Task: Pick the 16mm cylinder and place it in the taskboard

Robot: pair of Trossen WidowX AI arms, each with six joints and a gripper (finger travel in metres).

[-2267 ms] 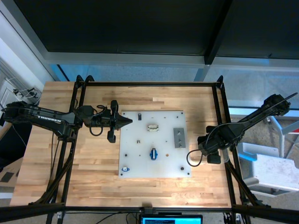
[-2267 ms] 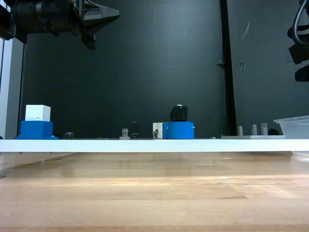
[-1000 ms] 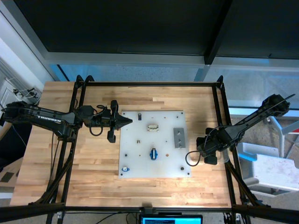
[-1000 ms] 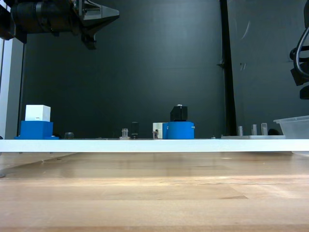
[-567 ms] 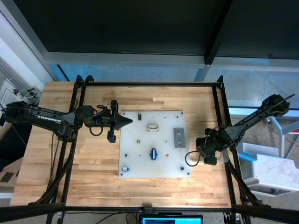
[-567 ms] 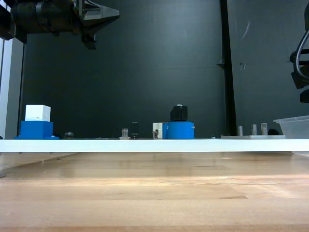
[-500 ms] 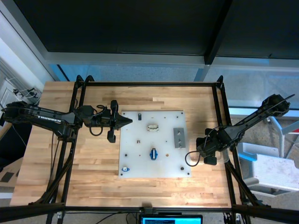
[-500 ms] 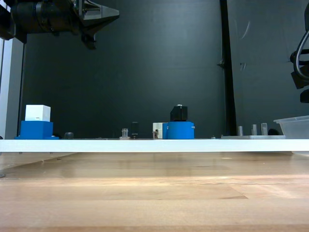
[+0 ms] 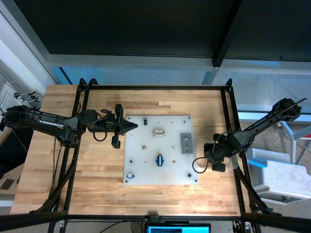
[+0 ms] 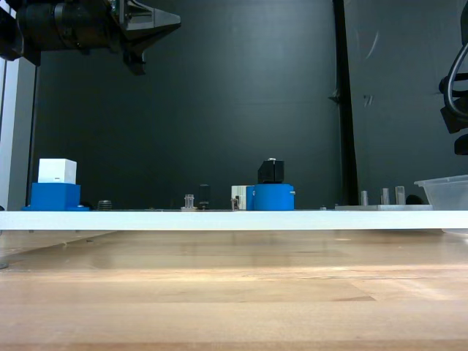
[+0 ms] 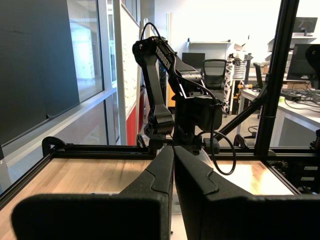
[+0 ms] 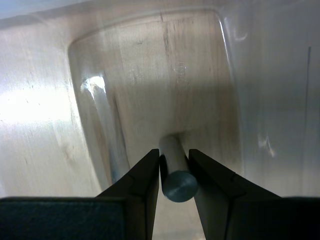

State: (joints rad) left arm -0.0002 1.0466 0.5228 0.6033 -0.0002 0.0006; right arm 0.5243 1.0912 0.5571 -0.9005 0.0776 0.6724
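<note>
The 16mm cylinder (image 12: 173, 169), a short grey metal peg, lies in the clear plastic tray (image 12: 150, 75), and my right gripper (image 12: 173, 162) is shut on it, one finger against each side. From above, the right gripper (image 9: 216, 159) hangs low just right of the taskboard (image 9: 172, 167), a white square plate. My left gripper (image 9: 133, 125) is shut and holds nothing, hovering high over the board's left edge, its fingers (image 11: 165, 165) pressed together. The low view shows the left gripper (image 10: 174, 20) high up.
On the board stand a grey block (image 9: 186, 142), a blue connector (image 9: 159, 159), a small white socket (image 9: 158, 132) and a blue-and-white piece (image 9: 129, 176). The clear tray (image 10: 444, 191) sits beyond the board's right edge. Black frame rails (image 9: 155, 88) surround the table.
The right gripper has sunk lower into the tray over the last two seconds and has held still for the last half second. The left arm has not moved.
</note>
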